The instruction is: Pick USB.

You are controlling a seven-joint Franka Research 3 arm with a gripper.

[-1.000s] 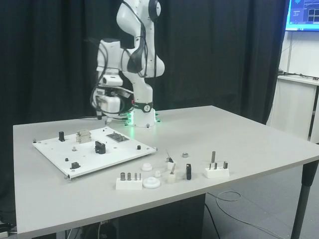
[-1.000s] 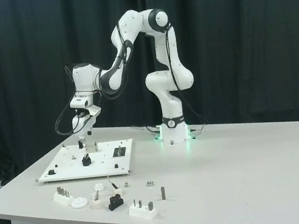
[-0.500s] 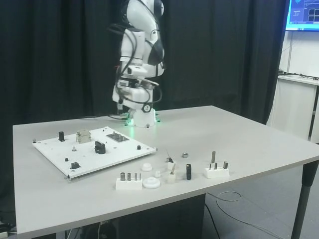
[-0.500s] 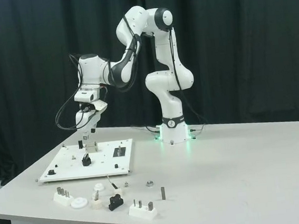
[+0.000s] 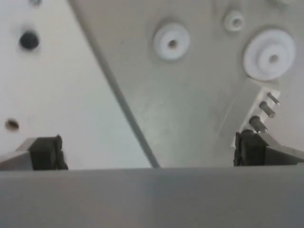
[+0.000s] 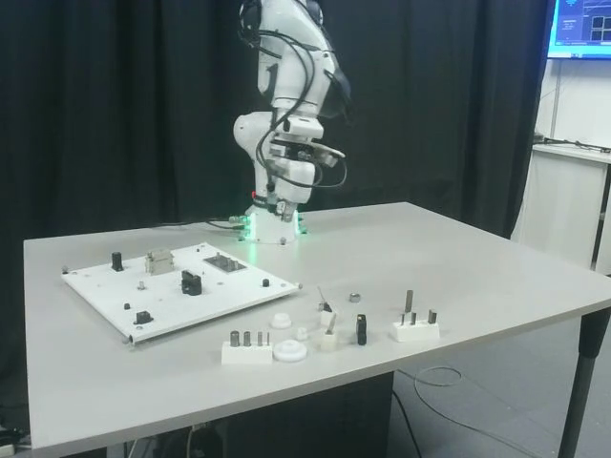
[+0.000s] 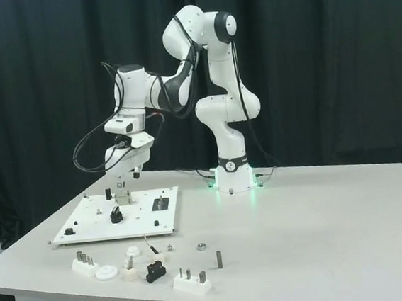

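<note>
The tool hangs wide open and empty, high over the bench. What looks like the USB lies at 4 o'clock from the white board in the first room view. It is tiny and crowded, so the tool may grab or bump the wrong bit: I count two peg blocks, three white rings and one nut.

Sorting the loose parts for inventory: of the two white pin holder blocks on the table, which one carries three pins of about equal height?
The white block beside the large white disc, nearer the white board: block. The other block has one pin clearly taller than the rest.
</note>
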